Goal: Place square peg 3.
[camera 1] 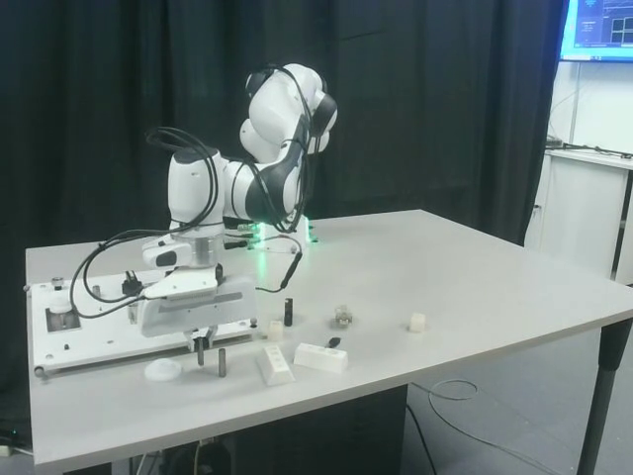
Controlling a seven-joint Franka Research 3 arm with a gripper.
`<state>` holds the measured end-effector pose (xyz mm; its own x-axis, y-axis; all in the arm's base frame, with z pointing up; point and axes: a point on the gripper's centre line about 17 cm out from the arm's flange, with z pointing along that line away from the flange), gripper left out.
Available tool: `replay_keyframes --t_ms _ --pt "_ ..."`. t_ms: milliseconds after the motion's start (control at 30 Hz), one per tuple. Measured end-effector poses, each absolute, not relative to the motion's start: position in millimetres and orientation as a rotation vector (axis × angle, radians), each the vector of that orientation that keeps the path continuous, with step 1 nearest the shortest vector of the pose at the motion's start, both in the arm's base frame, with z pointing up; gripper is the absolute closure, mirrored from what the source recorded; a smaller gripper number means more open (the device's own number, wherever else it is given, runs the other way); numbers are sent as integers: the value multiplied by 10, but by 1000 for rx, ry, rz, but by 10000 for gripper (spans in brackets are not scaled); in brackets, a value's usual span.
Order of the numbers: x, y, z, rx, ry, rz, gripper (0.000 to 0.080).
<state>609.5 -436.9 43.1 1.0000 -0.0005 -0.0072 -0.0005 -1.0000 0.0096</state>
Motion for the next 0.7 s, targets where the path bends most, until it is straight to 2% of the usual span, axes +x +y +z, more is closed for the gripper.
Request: replay_keyframes --t_ms 467,500,700 --pt "6068 -4363 362 3134 -21 -26 727" --pt "6069 -4366 366 3133 -28 -26 654" --pt "6100 -4428 449 3118 -38 -16 654"
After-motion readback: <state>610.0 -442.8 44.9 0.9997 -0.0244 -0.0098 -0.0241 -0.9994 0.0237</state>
